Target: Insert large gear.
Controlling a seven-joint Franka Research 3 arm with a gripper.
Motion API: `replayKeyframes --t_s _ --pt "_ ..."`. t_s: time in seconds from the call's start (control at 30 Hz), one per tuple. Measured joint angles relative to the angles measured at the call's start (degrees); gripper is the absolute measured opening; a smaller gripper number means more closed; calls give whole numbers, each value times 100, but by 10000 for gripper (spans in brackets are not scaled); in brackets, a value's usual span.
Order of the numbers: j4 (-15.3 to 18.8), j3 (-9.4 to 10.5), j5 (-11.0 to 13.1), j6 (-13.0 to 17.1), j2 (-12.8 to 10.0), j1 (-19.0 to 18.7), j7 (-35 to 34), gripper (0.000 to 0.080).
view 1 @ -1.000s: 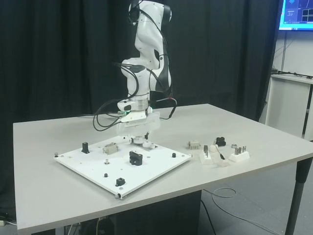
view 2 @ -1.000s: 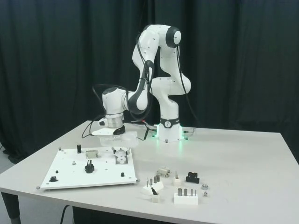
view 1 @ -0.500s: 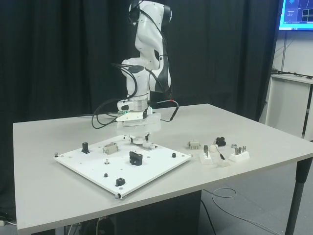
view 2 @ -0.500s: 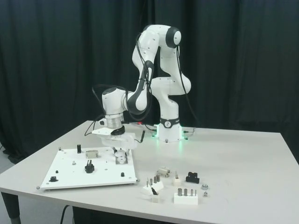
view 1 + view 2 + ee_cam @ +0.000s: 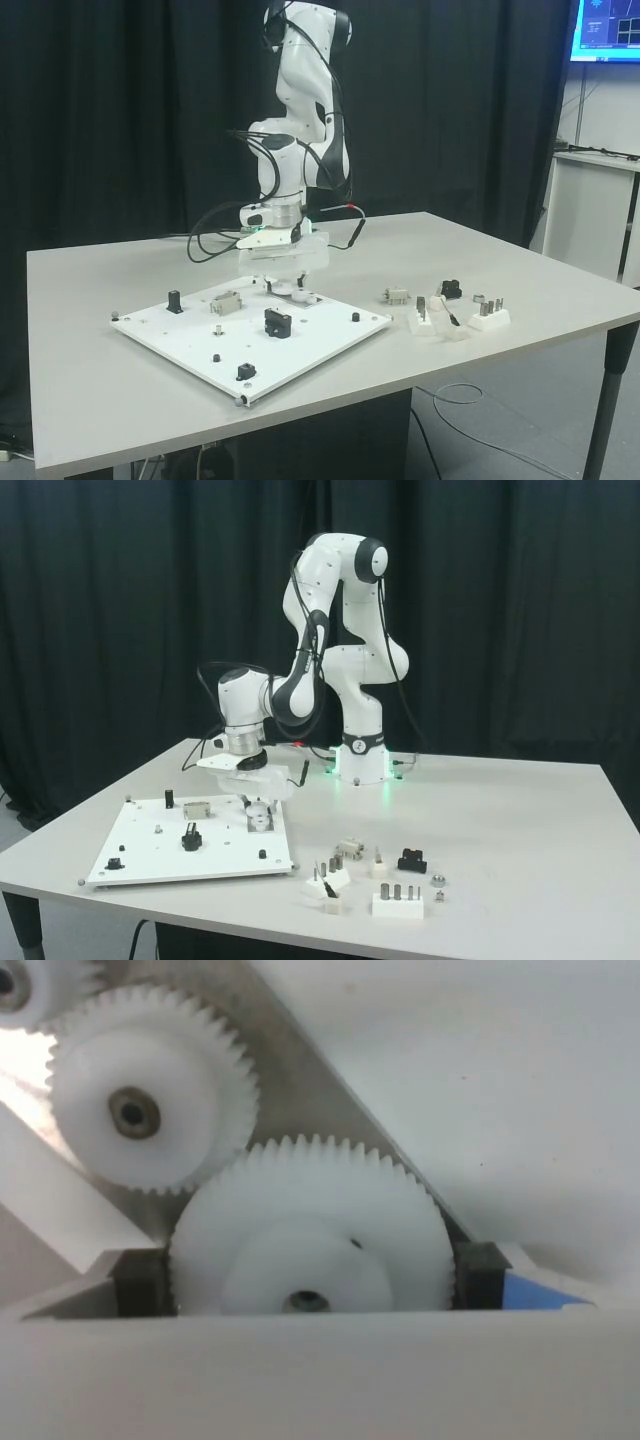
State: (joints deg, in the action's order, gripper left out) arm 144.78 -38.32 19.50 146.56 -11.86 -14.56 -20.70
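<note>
Gripping the large gear [image 5: 310, 1230], the white arm's claw [image 5: 310, 1285] hangs low over the white board [image 5: 300, 345] on the grey table [image 5: 520, 820].

Black finger pads [image 5: 482, 1275] press the gear's toothed rim from both sides; its teeth sit against those of a smaller white gear [image 5: 148, 1100] on the plate beneath. Small fixtures [image 5: 398, 902] stand on the table beside the board.
</note>
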Motion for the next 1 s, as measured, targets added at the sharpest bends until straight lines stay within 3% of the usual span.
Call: replayKeyframes --t_s 0.3,0.33,0.47,0.6,0.67,0.87,1.0 --pt "-54 -5 -10 -179 5 0 -17 622" --pt "-77 -7 -24 -228 11 0 -17 761" --pt "-151 -41 -180 -386 56 -3 -27 761" --pt "-204 -117 -458 -545 154 -4 -265 761" --pt "-227 -162 -671 -622 219 -4 -448 797" --pt "-265 -278 -1371 -836 452 -4 -988 800" --pt "-265 -316 -1664 -953 586 -4 -1228 800"
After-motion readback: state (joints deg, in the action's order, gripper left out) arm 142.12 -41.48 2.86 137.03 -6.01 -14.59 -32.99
